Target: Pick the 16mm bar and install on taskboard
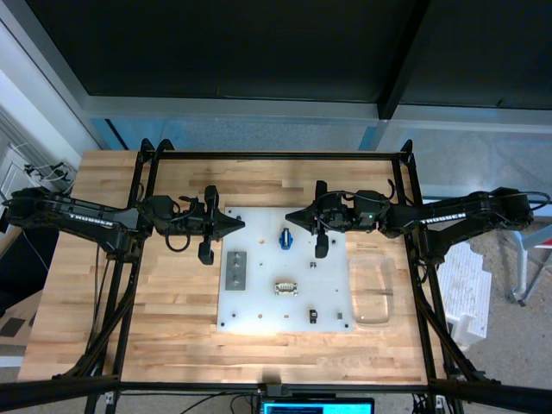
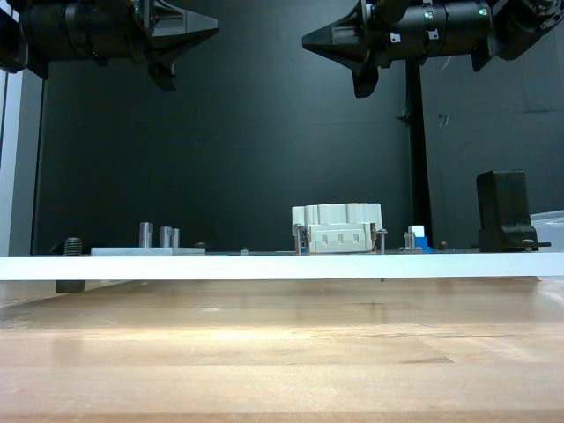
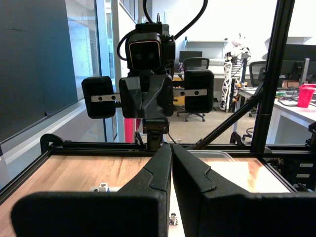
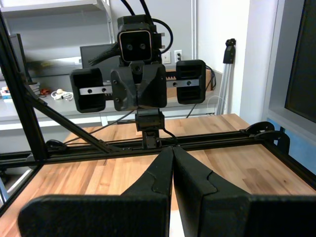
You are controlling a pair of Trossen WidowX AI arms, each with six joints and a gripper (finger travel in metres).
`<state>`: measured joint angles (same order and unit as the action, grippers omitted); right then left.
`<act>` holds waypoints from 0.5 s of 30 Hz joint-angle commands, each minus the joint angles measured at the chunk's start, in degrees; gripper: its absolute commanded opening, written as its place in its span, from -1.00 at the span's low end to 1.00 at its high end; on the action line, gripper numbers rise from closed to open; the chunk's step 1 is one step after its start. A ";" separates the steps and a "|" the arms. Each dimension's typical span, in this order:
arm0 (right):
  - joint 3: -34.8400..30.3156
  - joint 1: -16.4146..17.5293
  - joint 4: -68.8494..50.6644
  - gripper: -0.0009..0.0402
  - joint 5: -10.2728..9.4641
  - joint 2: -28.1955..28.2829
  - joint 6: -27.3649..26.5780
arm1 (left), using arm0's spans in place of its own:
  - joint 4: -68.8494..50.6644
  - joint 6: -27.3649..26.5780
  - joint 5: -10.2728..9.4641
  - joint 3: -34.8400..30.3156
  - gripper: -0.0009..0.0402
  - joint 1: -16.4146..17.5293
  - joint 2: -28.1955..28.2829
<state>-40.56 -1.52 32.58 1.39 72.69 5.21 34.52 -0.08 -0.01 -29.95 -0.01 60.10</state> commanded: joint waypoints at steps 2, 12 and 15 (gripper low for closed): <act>0.15 -0.02 1.05 -0.96 -1.36 0.04 0.20 | 0.00 0.02 0.00 0.00 -0.96 0.00 0.00; -0.39 0.07 1.05 -0.96 -1.42 0.04 0.35 | 0.00 0.02 0.00 0.00 -0.96 0.02 0.00; -0.66 0.07 0.87 -0.96 -1.42 0.04 0.33 | 0.00 0.02 0.00 0.00 -0.96 0.00 0.00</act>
<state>-41.04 -1.50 33.61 -0.05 72.71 5.52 34.50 -0.08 -0.03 -29.93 -0.01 60.10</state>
